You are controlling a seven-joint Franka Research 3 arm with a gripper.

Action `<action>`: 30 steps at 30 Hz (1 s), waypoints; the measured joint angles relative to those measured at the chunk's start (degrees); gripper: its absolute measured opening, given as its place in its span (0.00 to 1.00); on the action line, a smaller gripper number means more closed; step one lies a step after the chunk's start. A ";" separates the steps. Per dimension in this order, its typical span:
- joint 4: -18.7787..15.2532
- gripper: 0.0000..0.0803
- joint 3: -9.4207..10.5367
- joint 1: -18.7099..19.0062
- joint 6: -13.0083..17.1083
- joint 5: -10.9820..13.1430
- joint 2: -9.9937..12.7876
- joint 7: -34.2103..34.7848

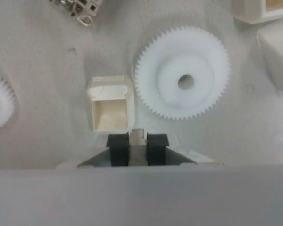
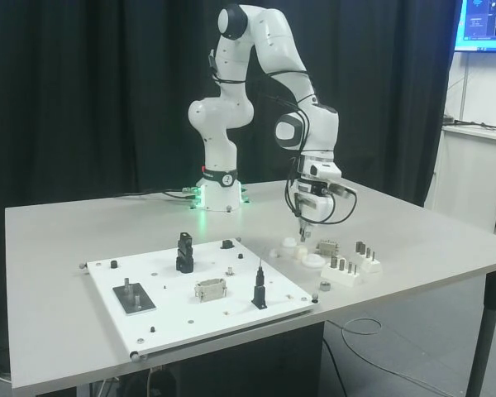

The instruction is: Place Ethernet.

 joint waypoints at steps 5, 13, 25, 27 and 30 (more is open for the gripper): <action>0.00 0.09 0.00 -0.10 0.00 0.00 0.10 -0.23; 0.00 0.09 0.05 -0.23 0.00 0.05 0.45 -0.29; 0.00 0.09 1.09 -0.82 0.00 0.67 0.81 -0.37; 0.00 0.09 1.34 -1.02 0.00 0.71 0.86 -0.45; 0.00 0.09 1.56 -1.22 0.00 0.73 0.94 -0.61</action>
